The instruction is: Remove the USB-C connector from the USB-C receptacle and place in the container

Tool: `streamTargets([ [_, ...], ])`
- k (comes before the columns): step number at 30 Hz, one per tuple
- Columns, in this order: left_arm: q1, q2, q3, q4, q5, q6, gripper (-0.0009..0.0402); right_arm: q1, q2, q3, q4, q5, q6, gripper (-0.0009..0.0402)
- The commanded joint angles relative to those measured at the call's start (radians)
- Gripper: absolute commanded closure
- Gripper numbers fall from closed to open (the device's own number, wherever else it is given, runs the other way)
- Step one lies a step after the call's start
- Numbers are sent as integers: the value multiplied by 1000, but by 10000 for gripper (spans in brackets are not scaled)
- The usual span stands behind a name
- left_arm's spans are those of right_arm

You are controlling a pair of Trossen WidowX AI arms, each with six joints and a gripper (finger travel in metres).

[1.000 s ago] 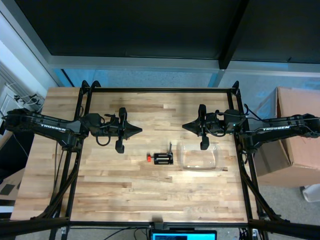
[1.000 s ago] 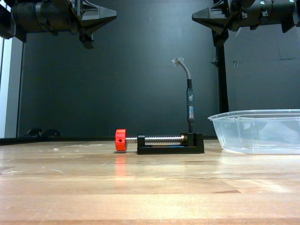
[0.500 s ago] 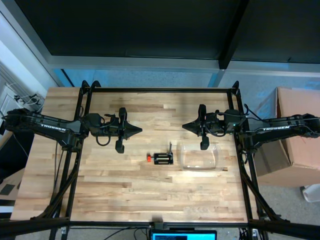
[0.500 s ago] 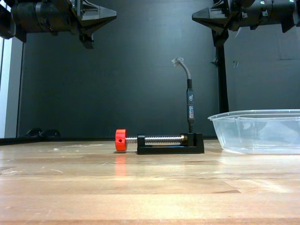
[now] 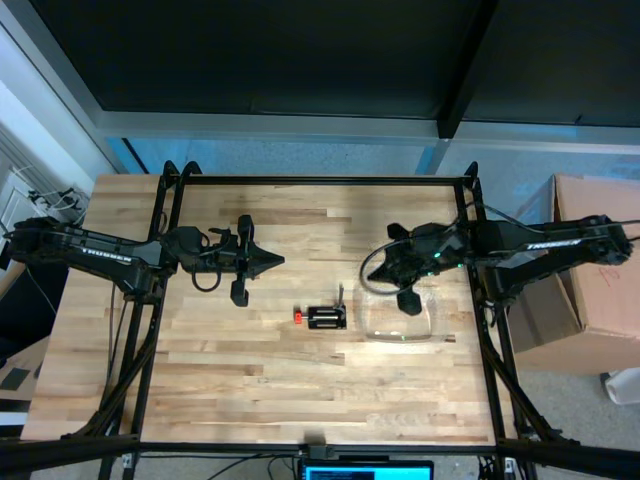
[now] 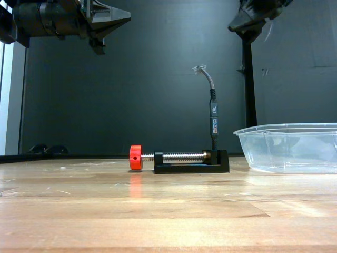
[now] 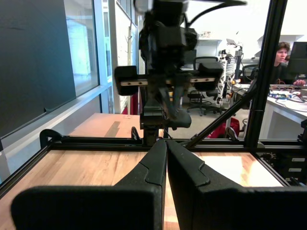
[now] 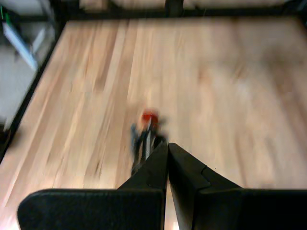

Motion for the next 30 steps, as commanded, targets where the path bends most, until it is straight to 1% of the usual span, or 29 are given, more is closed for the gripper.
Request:
streamTargets([
  [1, 0, 0, 0, 0, 0, 0, 393, 36, 84, 96, -130, 3, 23, 393],
  [4, 0, 0, 0, 0, 0, 0, 393, 63, 162, 179, -233, 5, 34, 393],
  [7, 0, 0, 0, 0, 0, 0, 393, 80, 233, 255, -325, 19, 48, 393],
  [9, 0, 0, 0, 0, 0, 0, 393, 89, 272, 298, -378, 29, 57, 393],
  [13, 0, 0, 0, 0, 0, 0, 393, 92, 333, 366, -426, 30, 69, 393],
  [17, 0, 0, 0, 0, 0, 0, 393, 97, 372, 400, -426, 29, 72, 393],
  [21, 0, 0, 0, 0, 0, 0, 393, 98, 403, 407, -425, 29, 72, 386],
  [30, 0, 0, 0, 0, 0, 0, 393, 101, 468, 406, -412, 29, 80, 338],
])
